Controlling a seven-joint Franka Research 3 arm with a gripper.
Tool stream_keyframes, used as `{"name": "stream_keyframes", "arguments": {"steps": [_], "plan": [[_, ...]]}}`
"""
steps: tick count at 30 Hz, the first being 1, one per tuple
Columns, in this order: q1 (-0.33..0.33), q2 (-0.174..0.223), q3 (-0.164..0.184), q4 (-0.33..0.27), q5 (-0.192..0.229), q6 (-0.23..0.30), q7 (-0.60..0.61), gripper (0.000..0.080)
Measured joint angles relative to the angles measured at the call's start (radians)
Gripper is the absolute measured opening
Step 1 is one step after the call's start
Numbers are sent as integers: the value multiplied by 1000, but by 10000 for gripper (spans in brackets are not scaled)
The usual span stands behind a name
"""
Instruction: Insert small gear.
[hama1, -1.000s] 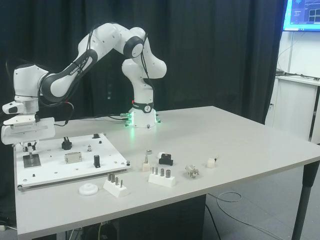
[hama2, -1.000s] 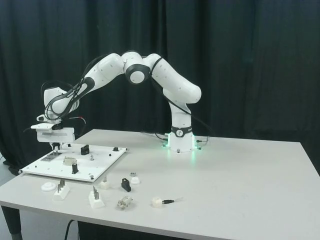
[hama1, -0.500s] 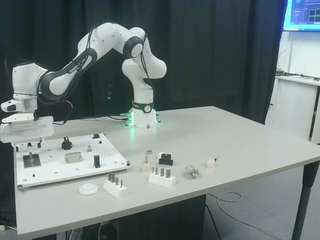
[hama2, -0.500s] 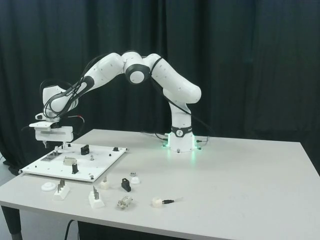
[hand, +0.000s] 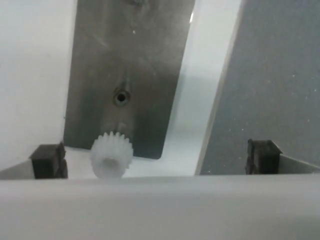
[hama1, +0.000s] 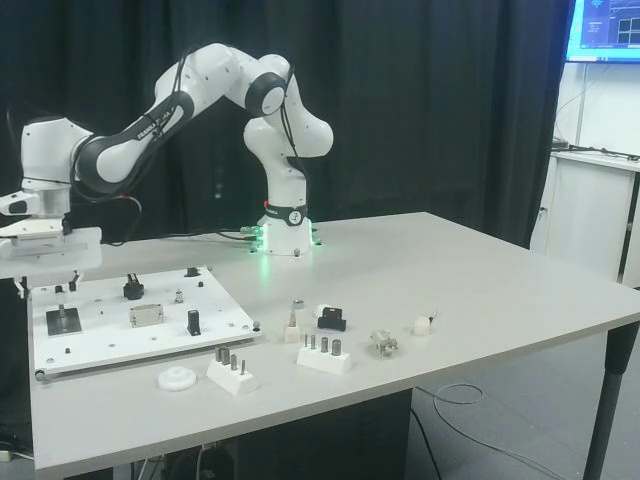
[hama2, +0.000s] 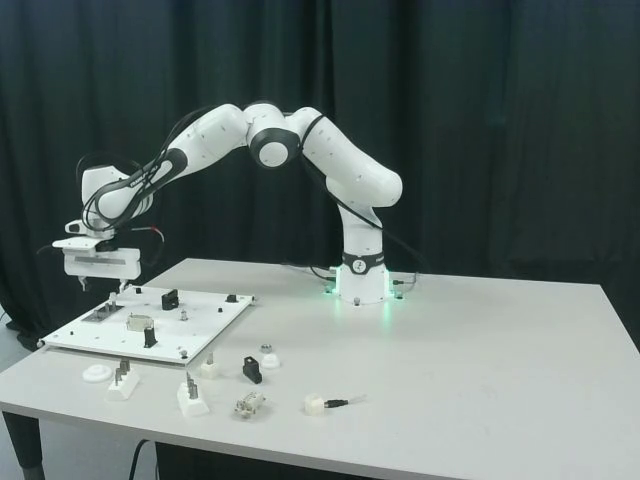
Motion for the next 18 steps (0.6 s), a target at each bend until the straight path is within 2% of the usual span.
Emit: {"name": "stream_keyframes", "arguments": {"steps": [18], "plan": [[-16, 2, -4, 10, -16, 7, 0, 800]]}}
